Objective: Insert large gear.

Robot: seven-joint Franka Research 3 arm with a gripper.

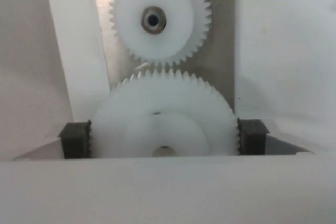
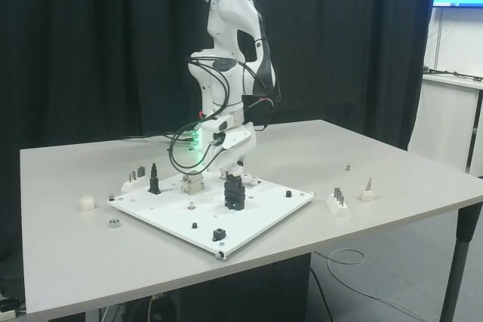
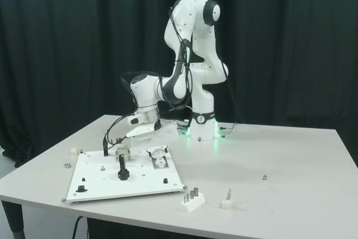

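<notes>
White large gear (image 1: 164,121) sits clamped between the end effector (image 1: 164,137) fingers.

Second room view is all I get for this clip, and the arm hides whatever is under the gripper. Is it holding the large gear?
Observer: Yes. In the wrist view the gripper is shut on the large gear, with a black finger pad on each side of its toothed rim.
Operator: Is anything mounted next to it?
Observer: A second white gear sits on a shaft on the grey metal plate.
Operator: Do the two mesh?
Observer: Their teeth come very close, but I cannot tell whether they engage.
</notes>
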